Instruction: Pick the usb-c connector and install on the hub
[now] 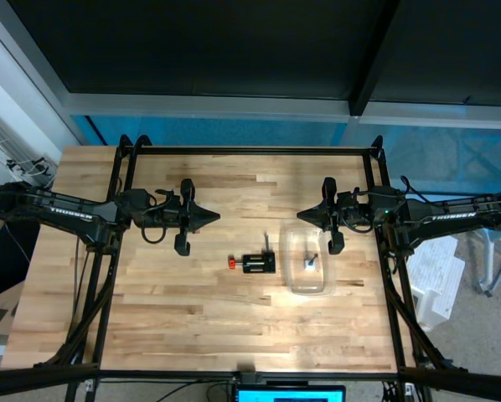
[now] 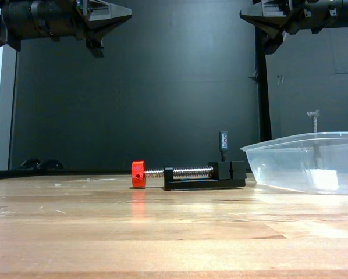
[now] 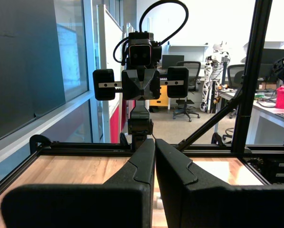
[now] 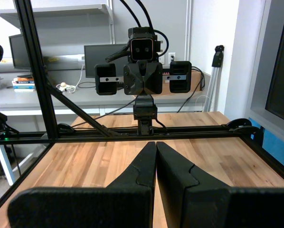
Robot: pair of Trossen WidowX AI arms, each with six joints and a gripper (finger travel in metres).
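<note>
The hub [image 1: 257,263] lies mid-table, a black block with an orange-red tip [image 1: 232,262] pointing left; in the low view the hub [image 2: 204,175] shows a threaded rod and a thin dark stem. The usb-c connector [image 1: 311,260] is a tiny dark grey piece inside the clear tray [image 1: 294,285], just right of the hub. My left gripper [image 1: 210,218] hovers shut up and left of the hub, holding nothing. My right gripper [image 1: 302,217] hovers shut above the tray's far edge, also holding nothing. The wrist views show both pairs of fingers pressed together: left gripper [image 3: 155,142], right gripper [image 4: 156,144].
The clear tray [image 2: 279,152] also holds a small whitish piece [image 2: 325,178]. A black frame rail [image 1: 250,152] runs round the wooden table. Both arms hang high above the board, left gripper [image 2: 125,11] and right gripper [image 2: 246,15].
</note>
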